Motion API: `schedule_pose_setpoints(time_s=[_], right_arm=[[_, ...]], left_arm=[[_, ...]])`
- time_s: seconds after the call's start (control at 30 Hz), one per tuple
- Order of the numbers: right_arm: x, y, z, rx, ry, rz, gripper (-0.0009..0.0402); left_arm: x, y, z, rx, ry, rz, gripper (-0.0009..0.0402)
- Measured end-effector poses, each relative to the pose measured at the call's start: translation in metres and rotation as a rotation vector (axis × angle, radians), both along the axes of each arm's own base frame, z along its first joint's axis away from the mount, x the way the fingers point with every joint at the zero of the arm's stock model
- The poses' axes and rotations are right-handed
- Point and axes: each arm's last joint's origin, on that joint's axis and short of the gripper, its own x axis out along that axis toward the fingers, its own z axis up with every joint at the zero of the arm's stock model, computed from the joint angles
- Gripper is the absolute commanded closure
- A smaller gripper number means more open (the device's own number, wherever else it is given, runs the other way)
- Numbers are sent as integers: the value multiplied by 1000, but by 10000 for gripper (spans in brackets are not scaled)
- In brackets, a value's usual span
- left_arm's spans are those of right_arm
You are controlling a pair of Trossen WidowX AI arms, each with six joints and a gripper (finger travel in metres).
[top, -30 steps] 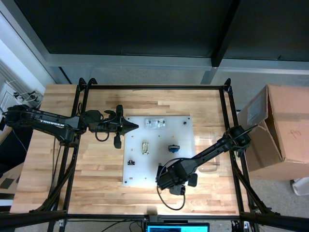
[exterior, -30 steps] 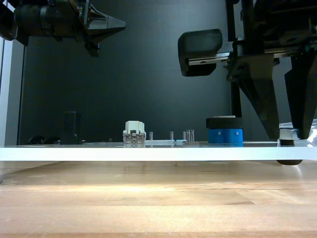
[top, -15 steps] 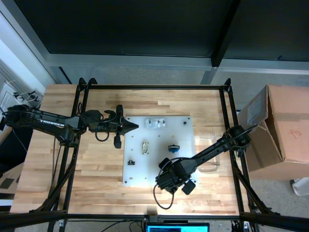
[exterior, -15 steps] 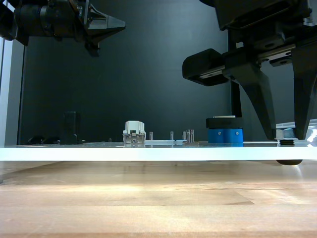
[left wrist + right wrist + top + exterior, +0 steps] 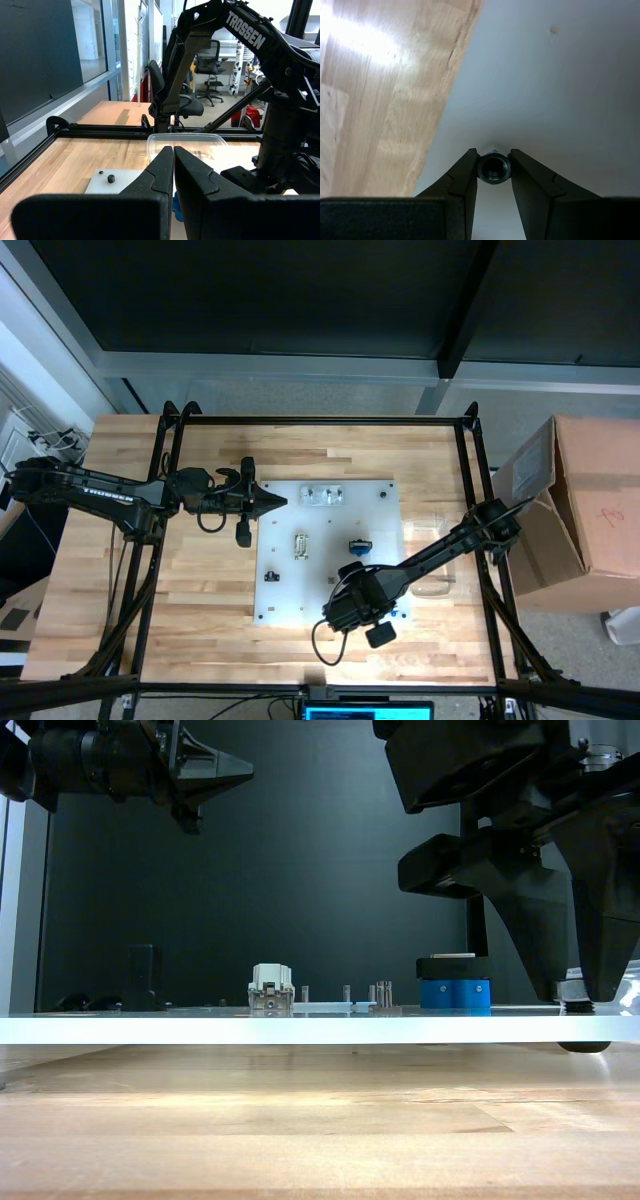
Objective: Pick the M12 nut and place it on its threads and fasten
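From above, the right gripper [image 5: 347, 612] hangs over the white board's [image 5: 290, 605] near right edge, and the left gripper [image 5: 278, 502] is high at its far left. At table level, the right fingertips meet the black stud [image 5: 574, 1008]; whether the threads have caught, I cannot tell. My advice is to turn square, pressing lightly. The left wrist view shows fingers [image 5: 159, 172] closed on nothing. In the right wrist view, narrowly parted fingers pinch the silver nut [image 5: 494, 168].

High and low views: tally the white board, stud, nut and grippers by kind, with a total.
White board: 1
Stud: 1, at the board's near right edge
Nut: 1, sitting on top of its stud
Grippers: 2. Left gripper shut, raised near the board's far left corner; right gripper shut on the nut
Total: 5
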Motion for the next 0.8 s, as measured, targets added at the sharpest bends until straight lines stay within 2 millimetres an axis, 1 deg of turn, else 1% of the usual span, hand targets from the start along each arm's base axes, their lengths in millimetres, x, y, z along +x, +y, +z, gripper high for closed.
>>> schedule_pose_setpoints(time_s=[0.23,0.53,0.8], right_arm=[[-3,-1,1,7,-8,-45,359],[-7,-3,-1,25,-53,-50,359],[-8,-4,-3,27,-53,-78,359]], left_arm=[[0,0,0,0,1,0,393],[0,0,0,0,1,0,393],[0,0,0,0,0,0,393]])
